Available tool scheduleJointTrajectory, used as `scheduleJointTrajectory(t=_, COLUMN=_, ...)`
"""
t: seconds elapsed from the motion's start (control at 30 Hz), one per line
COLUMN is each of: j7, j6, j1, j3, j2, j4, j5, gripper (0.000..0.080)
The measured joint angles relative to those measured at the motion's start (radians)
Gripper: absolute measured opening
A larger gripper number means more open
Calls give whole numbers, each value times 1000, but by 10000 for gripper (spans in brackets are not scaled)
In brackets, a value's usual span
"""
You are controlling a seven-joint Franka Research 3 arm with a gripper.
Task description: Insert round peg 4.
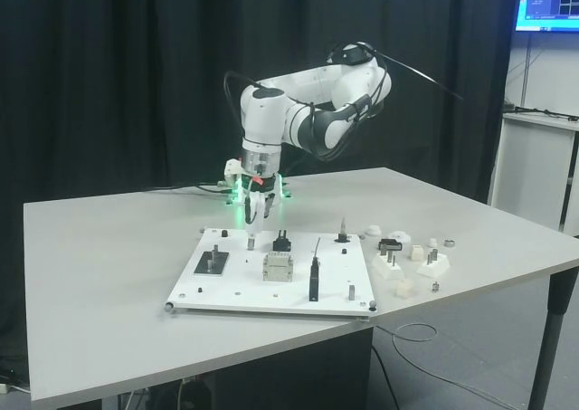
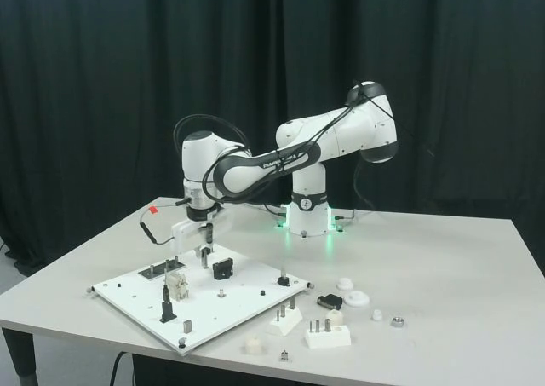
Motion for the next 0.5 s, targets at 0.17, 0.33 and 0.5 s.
scheduleJointTrajectory(t=0.17, j7=0, j6=-4, j1=3, j3=4, j2=0, j4=-4, j5=7, gripper=145)
scheduleJointTrajectory(t=0.33, j7=0, j6=-4, j1=9, j3=8, j2=0, j4=-13, j5=17, gripper=145)
scheduleJointTrajectory(t=0.5, j7=0, j6=-3, j1=14, j3=8, j2=0, j4=-21, j5=18, gripper=145)
